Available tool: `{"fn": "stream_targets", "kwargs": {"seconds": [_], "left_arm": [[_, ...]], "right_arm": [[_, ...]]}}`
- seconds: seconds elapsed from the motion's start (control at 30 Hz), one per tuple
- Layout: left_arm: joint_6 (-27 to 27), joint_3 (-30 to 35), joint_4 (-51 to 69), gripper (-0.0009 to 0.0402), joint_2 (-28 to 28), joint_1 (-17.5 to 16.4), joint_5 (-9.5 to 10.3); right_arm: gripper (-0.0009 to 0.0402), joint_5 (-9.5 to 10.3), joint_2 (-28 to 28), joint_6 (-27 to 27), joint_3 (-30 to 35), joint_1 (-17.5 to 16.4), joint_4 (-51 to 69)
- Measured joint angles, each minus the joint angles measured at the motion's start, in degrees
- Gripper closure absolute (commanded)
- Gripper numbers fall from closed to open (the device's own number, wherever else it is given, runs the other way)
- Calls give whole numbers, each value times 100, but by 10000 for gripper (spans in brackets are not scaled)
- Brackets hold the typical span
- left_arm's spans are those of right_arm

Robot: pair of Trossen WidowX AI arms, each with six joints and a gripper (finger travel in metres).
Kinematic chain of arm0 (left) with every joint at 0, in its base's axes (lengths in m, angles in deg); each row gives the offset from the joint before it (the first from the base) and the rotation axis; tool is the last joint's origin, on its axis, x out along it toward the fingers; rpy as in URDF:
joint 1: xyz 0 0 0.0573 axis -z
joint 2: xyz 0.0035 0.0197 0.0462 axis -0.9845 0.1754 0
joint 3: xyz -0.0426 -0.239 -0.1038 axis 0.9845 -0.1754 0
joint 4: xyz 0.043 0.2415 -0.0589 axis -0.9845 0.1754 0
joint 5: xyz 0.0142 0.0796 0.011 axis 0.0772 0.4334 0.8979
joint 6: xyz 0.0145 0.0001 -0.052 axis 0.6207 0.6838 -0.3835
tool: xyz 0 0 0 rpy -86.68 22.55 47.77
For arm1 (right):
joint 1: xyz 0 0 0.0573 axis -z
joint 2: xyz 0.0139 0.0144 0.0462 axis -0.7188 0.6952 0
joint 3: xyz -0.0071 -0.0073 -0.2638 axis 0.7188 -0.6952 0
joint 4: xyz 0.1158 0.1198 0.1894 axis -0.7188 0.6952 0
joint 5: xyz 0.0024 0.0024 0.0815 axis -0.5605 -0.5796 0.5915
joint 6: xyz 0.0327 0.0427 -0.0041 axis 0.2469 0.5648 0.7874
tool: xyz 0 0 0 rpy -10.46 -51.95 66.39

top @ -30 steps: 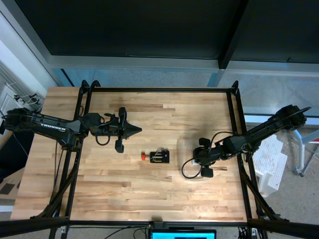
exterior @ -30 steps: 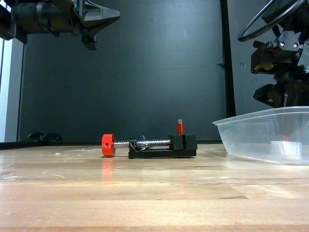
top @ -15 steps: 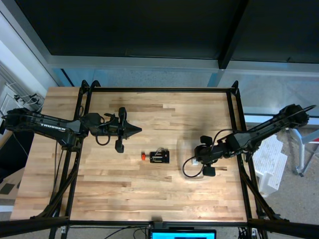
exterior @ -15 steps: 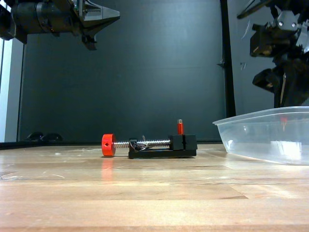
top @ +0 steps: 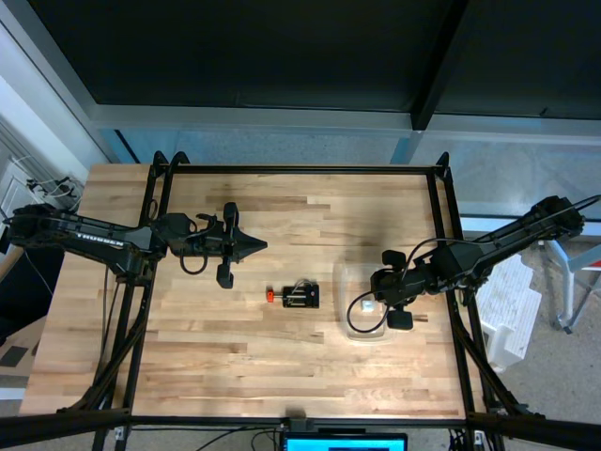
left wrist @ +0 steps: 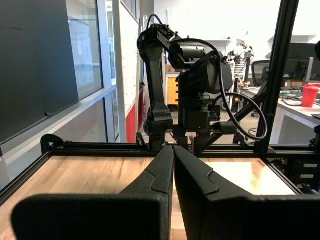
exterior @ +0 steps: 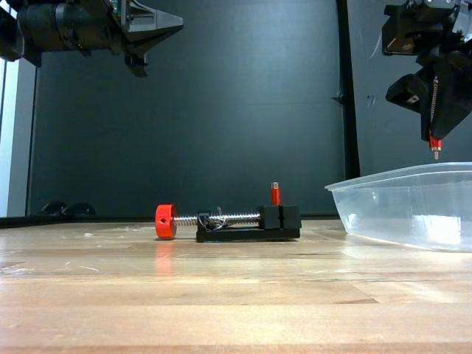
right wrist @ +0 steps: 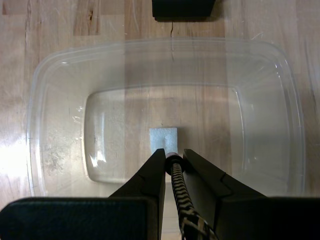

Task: Pick the RCA connector and install on taskboard

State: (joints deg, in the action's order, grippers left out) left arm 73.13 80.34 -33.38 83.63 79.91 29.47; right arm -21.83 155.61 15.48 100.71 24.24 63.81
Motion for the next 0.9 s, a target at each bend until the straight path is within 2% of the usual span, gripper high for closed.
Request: {"fn": "stream_targets", "kwargs": {"seconds": [0.13, 0.2, 0.27, 0.9], "left_arm": [[2, 0, 0, 393, 0, 0, -2], [0, 0, 0, 393, 0, 0, -2], [2, 2, 0, 393, 0, 0, 0], [0, 2, 0, 393, 0, 0, -2]], "right_arm": [[392, -9, 2, 2, 63, 2, 79], [392, -127, 26, 48, 120, 7, 72], [392, -160, 136, 61, 245, 61, 87], [392, -144, 2033, -472, 1906, 789, -76]]}}
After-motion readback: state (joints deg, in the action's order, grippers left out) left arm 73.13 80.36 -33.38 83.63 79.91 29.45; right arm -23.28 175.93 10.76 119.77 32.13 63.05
